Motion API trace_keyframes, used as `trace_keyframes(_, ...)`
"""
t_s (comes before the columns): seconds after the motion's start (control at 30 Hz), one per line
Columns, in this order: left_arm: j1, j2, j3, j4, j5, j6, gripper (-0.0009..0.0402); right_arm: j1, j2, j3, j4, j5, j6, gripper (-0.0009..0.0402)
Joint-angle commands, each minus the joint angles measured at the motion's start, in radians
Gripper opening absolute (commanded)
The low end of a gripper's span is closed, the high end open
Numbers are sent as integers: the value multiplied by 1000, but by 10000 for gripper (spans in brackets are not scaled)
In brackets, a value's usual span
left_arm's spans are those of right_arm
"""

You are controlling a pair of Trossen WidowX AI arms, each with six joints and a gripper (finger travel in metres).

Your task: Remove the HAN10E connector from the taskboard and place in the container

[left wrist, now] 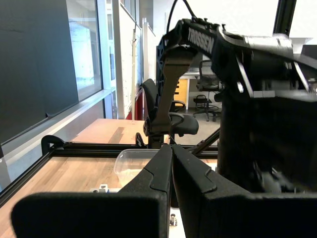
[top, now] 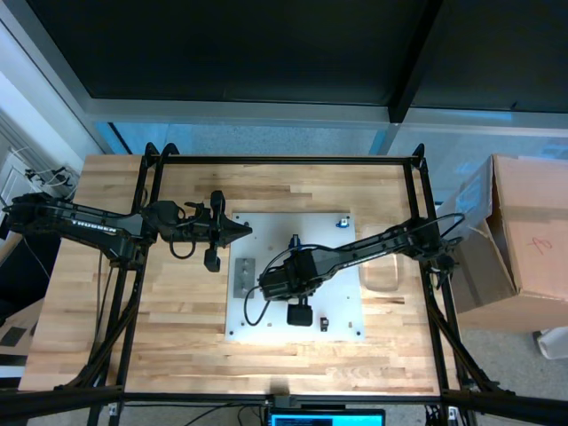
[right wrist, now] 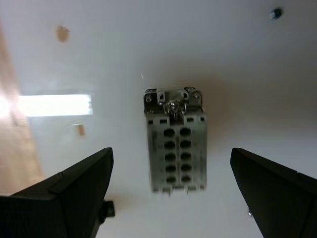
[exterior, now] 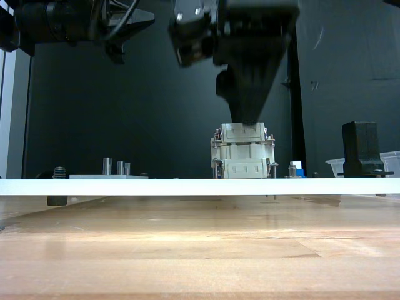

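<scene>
high view: my right gripper [top: 282, 286] hangs over the white taskboard [top: 266, 232], with the container [top: 383, 277] behind it beside its arm. the left gripper [top: 241, 229] is well apart from it.

low view: the han10e connector [exterior: 242, 153] sits fully in its seat directly beneath the right gripper. i judge that a skewed pull could jam it or lift the board.

left wrist view: the left fingers [left wrist: 158, 173] are pressed together and empty.

right wrist view: the right fingers [right wrist: 74, 191] are spread wide. they straddle the connector, clear of its sides, and grasp nothing.

wooden table [top: 89, 302], cardboard box [top: 524, 240], windows [left wrist: 84, 54]
</scene>
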Motion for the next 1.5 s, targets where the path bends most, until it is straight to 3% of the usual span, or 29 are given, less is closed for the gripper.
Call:
trace_keyframes(0.03, 0, 0, 0, 0, 0, 0, 0, 1, 26, -2, 11, 1, 0, 322)
trace_keyframes(0.2, 0, 0, 0, 0, 0, 0, 0, 2, 32, -2, 20, 2, 6, 272)
trace_keyframes(0.6, 0, 0, 0, 0, 0, 0, 0, 5, 25, -2, 20, 0, -6, 88)
trace_keyframes(0.8, 0, 0, 0, 0, 0, 0, 0, 5, 14, -1, 15, 0, -20, 23)
trace_keyframes(0.97, 0, 0, 0, 0, 0, 0, 0, 5, -24, -2, 12, 0, -20, 3)
trace_keyframes(1.5, 0, 0, 0, 0, 0, 0, 0, 46, -147, -6, -56, 2, -16, 2)
